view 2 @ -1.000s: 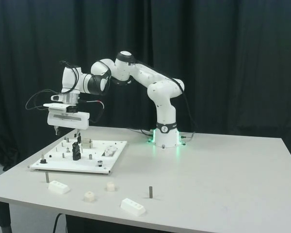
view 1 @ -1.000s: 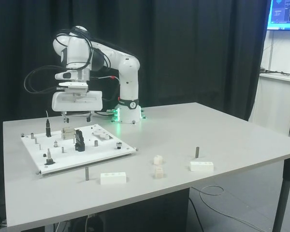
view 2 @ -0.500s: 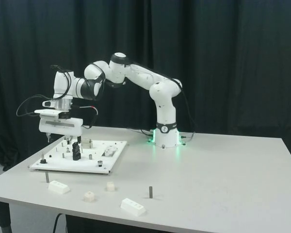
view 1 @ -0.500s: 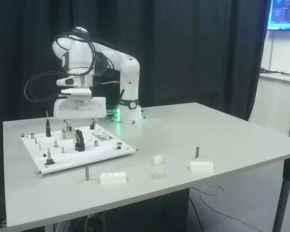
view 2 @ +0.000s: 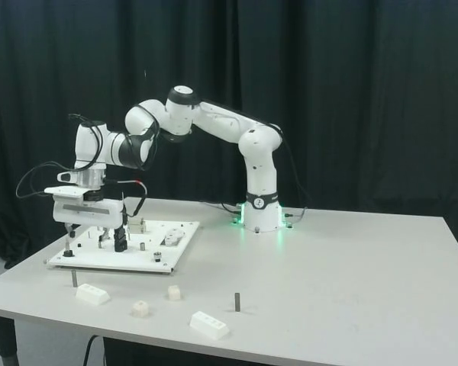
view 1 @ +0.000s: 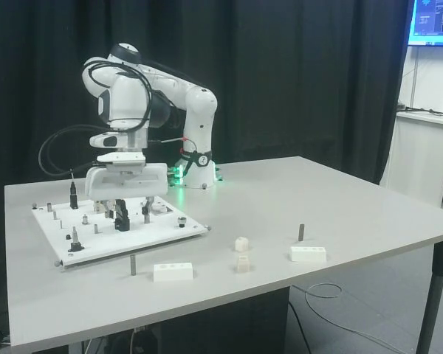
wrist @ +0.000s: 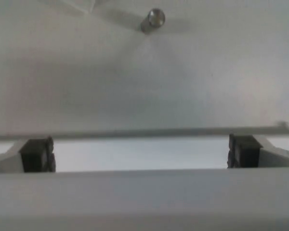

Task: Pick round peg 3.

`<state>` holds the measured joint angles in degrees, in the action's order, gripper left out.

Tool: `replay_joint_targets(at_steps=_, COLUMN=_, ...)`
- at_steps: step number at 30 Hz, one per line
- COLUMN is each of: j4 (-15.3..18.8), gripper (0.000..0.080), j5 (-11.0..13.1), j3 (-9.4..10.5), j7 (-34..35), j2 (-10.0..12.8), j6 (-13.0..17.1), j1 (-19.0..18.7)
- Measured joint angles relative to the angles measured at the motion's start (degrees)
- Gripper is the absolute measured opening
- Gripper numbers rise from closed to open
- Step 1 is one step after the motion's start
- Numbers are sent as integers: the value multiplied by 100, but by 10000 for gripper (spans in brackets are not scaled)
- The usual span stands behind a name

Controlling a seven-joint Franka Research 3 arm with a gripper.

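Wrist view: gripper (wrist: 139, 154) fingers spread wide, nothing between them; small round peg (wrist: 154, 18) stands upright on the grey table ahead, well clear of both fingertips.

First room view: arm holds gripper (view 1: 126, 209) low over the white board (view 1: 162, 232) near the table's left edge.

Second room view: peg (view 2: 74, 278) just off the board's front edge, beside a white block (view 2: 92, 294).

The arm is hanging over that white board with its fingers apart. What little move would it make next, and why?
Probably a short sideways shift to centre on the peg. In the wrist view the gripper is open with nothing between its pads, and the peg stands off to one side of the gap. The room views show the gripper above the white board, not yet down among the parts.
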<state>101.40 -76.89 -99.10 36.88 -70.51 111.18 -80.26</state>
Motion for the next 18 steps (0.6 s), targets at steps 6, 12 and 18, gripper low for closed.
replay_joint_targets(at_steps=6, j4=-225, gripper=800, j5=23, j3=-225, j7=20, j2=-2, j6=195, j1=-291)
replay_joint_targets(at_steps=12, j4=-408, gripper=800, j5=78, j3=-489, j7=57, j2=-4, j6=448, j1=-537)
replay_joint_targets(at_steps=18, j4=-588, gripper=800, j5=146, j3=-794, j7=68, j2=-7, j6=737, j1=-775)
